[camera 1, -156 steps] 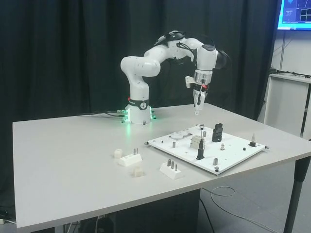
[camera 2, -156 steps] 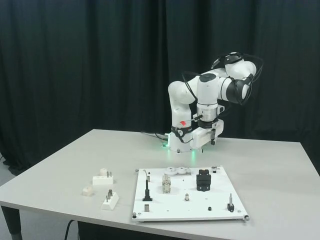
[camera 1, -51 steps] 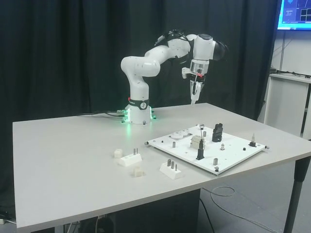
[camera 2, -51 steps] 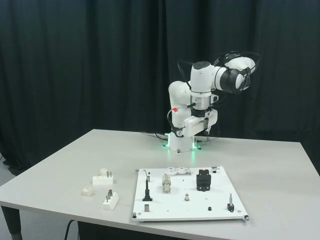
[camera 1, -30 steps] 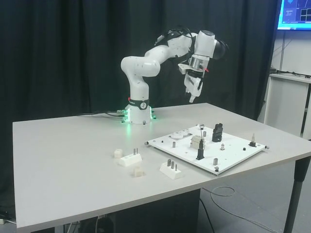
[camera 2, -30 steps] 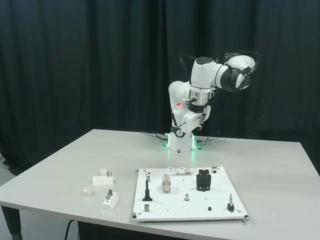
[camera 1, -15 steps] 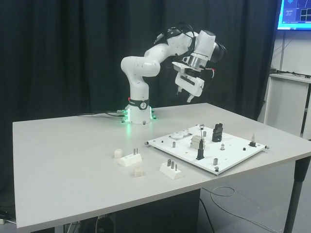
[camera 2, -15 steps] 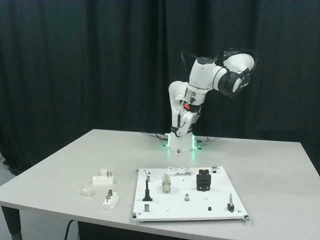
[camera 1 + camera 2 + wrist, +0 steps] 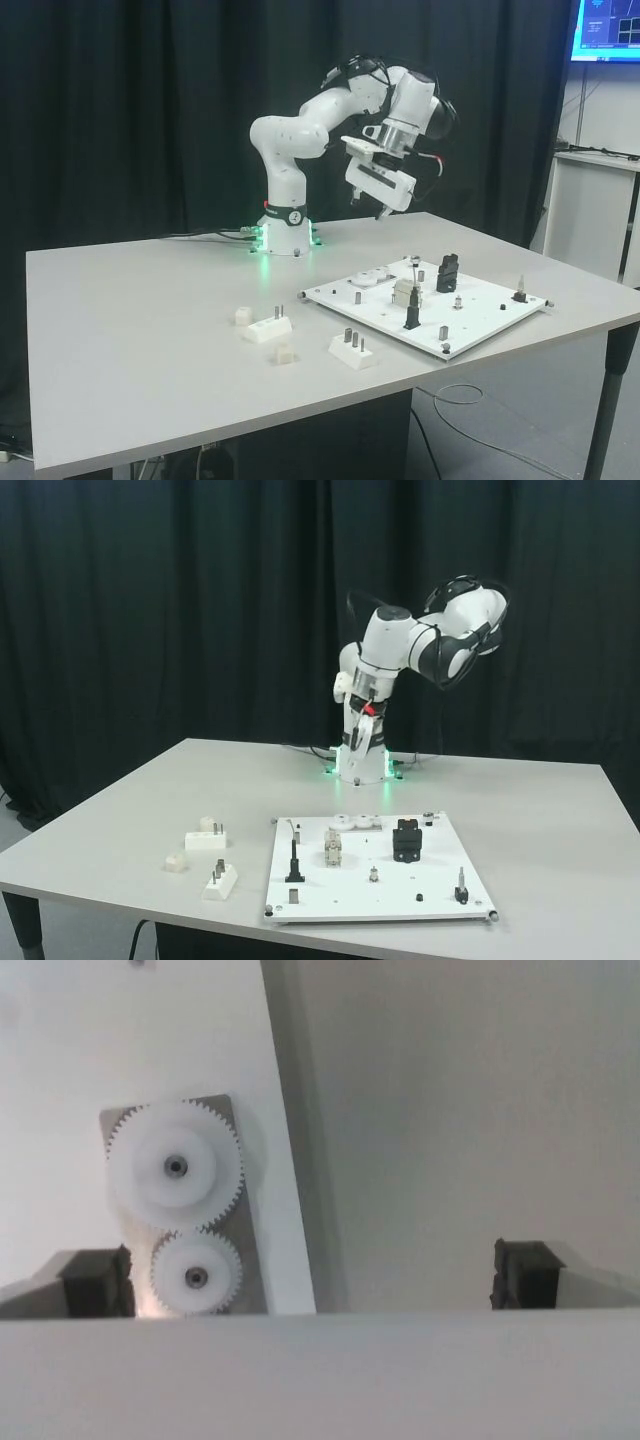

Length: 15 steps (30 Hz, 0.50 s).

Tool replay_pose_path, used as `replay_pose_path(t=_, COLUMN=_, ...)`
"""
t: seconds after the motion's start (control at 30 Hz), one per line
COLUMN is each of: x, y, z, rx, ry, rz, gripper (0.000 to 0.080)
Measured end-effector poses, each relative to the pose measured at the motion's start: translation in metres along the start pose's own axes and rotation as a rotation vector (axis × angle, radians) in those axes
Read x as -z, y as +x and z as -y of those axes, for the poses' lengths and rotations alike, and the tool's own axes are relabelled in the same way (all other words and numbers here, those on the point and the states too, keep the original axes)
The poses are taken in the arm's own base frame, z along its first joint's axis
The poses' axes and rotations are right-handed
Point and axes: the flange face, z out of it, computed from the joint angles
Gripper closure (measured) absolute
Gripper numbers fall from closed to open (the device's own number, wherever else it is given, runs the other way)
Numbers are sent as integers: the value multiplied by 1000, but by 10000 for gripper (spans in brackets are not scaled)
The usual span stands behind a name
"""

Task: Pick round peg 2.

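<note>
Short grey pegs stand in two white holders on the table left of the board: one holder and another nearer the front edge. I cannot tell which peg is round peg 2. My gripper hangs high above the table's rear, tilted, far from the holders. In the wrist view the gripper is open, its black fingertips wide apart with nothing between them. No peg shows in the wrist view.
The white board lies at the table's right front, carrying black and grey parts. Two meshed white gears sit at its rear edge. Small white blocks lie near the holders. The arm's base stands behind.
The wrist has swung from over the board's rear back toward the base side and tilted over. The fingers have stayed empty, and nothing on the table has moved.
</note>
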Motion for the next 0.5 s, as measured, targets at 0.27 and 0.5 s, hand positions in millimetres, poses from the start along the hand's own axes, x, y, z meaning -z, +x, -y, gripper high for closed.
replay_pose_path(t=0.27, x=-20, y=8, z=13, rx=114, ry=-27, rz=11, gripper=3)
replay_pose_path(t=0.5, x=-40, y=14, z=26, rx=174, ry=-40, rz=14, gripper=3)
